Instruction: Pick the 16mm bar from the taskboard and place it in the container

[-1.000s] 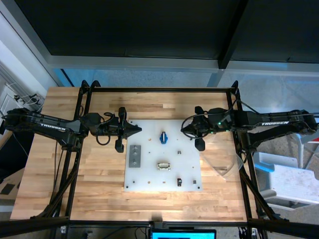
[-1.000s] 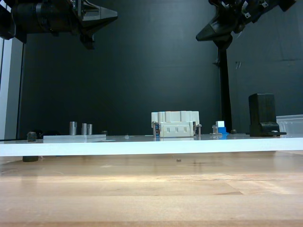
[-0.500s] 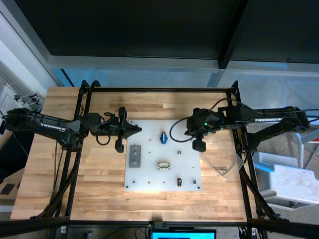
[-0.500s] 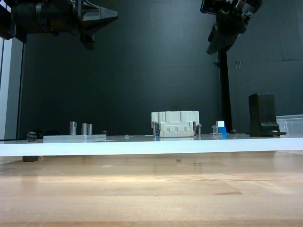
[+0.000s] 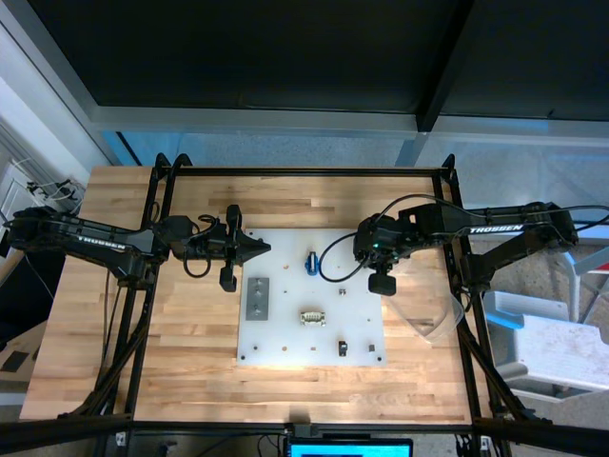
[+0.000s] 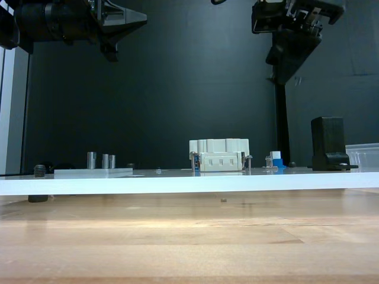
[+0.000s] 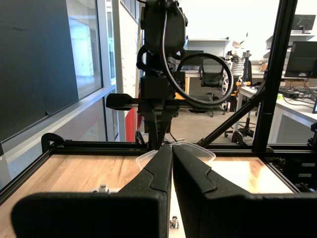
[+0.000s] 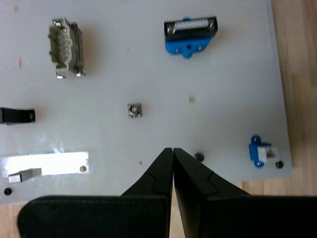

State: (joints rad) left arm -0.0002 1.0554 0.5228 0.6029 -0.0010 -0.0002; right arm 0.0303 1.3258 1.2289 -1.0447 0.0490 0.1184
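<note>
Fingers [image 8: 157, 174] closed on both — left gripper [image 7: 172, 148] at the taskboard [image 5: 276, 343] edge, right gripper [image 8: 173, 150] above the 16mm bar [image 8: 199, 157] — unopened, I'd likely jab it.

The taskboard [image 5: 285, 333] is lying flat on the wooden table, white and square. The 16mm bar [image 8: 199, 156] is sitting on it close to one edge (just a tiny dark dot, honestly). The container [image 5: 430, 324], clear plastic, is resting just off the board's right side.

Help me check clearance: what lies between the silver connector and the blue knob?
Bare white taskboard only, in the right wrist view. Right gripper hangs shut above the board; left gripper, shut, hovers over its left edge.
</note>
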